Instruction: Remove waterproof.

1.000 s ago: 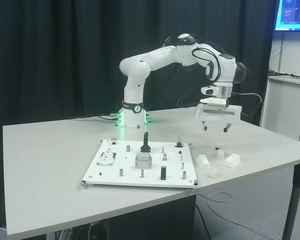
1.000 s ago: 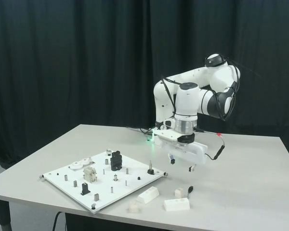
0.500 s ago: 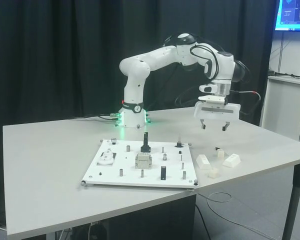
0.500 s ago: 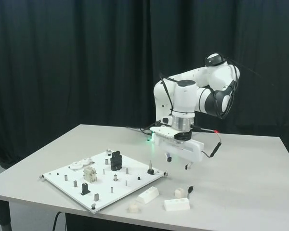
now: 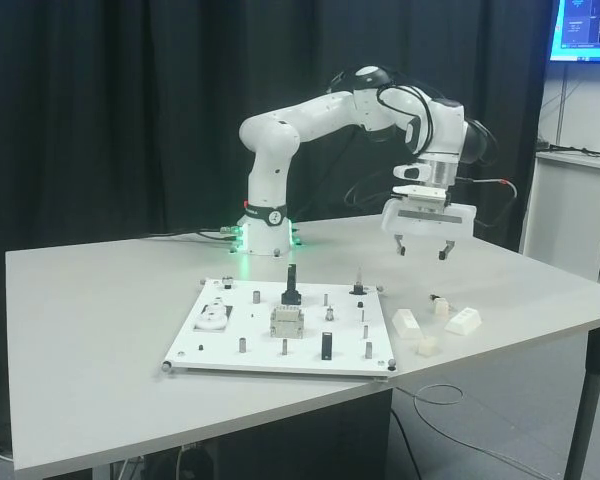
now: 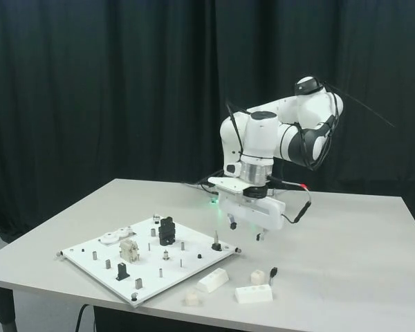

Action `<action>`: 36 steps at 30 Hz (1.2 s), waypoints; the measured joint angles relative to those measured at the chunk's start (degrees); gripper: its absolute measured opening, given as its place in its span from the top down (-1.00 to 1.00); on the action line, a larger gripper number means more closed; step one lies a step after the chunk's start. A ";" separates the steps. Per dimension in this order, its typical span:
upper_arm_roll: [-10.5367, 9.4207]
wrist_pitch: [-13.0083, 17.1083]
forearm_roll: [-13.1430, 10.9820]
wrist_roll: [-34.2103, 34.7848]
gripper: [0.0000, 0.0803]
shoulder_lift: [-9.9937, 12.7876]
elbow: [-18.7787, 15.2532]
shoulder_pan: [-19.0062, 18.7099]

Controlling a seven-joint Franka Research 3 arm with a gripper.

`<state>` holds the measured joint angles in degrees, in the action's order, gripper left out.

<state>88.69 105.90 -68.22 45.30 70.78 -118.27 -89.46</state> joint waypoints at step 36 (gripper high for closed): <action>2.56 1.65 3.80 -46.11 -0.99 0.01 -1.89 15.82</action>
